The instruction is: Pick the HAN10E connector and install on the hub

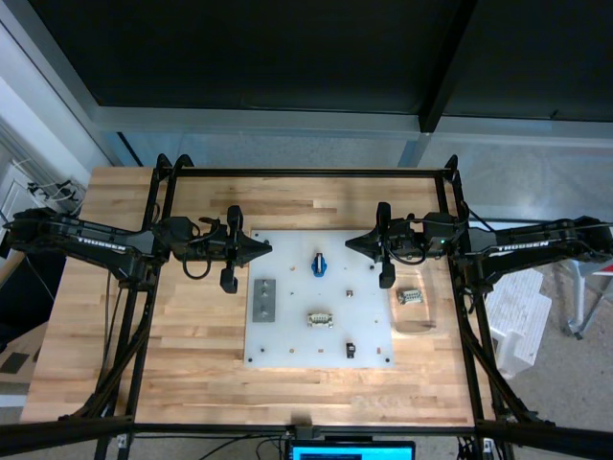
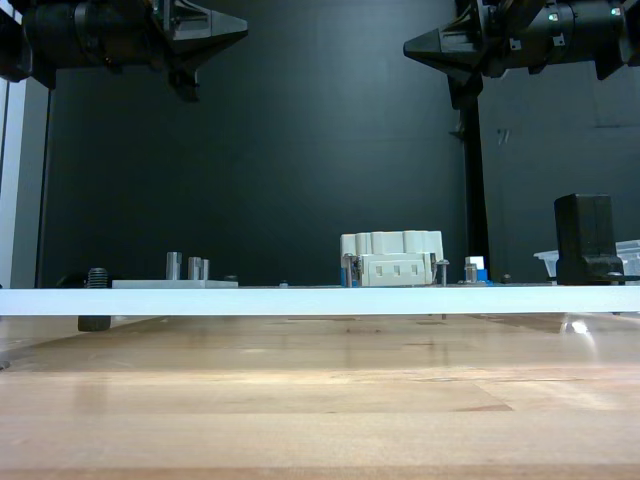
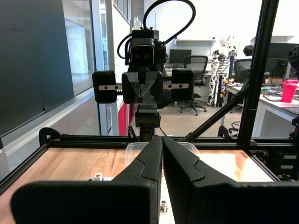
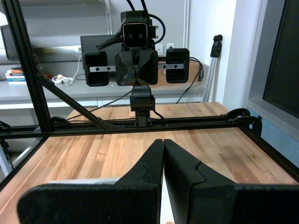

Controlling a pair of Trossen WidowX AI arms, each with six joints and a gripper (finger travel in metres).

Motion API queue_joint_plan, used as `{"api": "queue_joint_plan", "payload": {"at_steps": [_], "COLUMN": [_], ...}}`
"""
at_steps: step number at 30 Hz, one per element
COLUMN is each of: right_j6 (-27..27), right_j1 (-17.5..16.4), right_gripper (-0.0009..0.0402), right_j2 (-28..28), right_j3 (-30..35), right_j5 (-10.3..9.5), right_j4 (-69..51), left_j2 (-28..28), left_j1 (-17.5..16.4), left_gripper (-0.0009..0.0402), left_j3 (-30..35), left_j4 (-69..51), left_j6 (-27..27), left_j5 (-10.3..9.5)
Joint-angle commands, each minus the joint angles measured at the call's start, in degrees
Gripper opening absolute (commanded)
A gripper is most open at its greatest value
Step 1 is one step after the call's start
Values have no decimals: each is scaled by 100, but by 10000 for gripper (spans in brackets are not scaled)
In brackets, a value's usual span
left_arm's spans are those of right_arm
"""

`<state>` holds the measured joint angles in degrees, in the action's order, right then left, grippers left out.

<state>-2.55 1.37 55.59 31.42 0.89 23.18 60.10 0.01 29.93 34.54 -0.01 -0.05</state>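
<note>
The HAN10E connector (image 1: pixel 410 297), a small pale block, lies in a clear plastic tray (image 1: pixel 421 321) on the wood just right of the white board (image 1: pixel 287 345). The hub (image 1: pixel 320 319) (image 2: pixel 392 258) is a beige socket frame fixed near the middle of the board. My left gripper (image 1: pixel 268 245) (image 3: pixel 162 140) hangs shut and holds nothing, high over the board's back left edge. Facing it, my right gripper (image 1: pixel 348 243) (image 4: pixel 163 142) is shut and holds nothing, high above the board's back right part and behind the tray.
On the board also stand a grey metal two-hole block (image 1: pixel 263 299), a blue fitting (image 1: pixel 319 264) and a small black part (image 1: pixel 351 349) (image 2: pixel 584 240). A black frame (image 1: pixel 306 173) rings the wooden table.
</note>
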Motion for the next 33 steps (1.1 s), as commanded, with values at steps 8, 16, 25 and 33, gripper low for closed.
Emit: {"api": "queue_joint_plan", "payload": {"at_steps": [8, 16, 25, 33], "right_j6": [-17, -15, -52, -63], "right_j1": [0, 0, -20, -52], "right_gripper": [0, 0, 0, 0], "right_j2": [2, 0, 0, 2], "right_j3": [0, 0, 210, 649], "right_j5": [0, 107, 103, 105], "right_j4": [-2, -293, -1231, -2785], "left_j2": [2, 2, 0, 0], "left_j1": [0, 0, 0, 0], "left_gripper": [0, 0, 0, 0], "left_j3": [2, 2, 2, 2], "left_j4": [0, 0, 0, 0], "left_j6": [0, 0, 0, 0], "left_j5": [2, 2, 2, 2]}}
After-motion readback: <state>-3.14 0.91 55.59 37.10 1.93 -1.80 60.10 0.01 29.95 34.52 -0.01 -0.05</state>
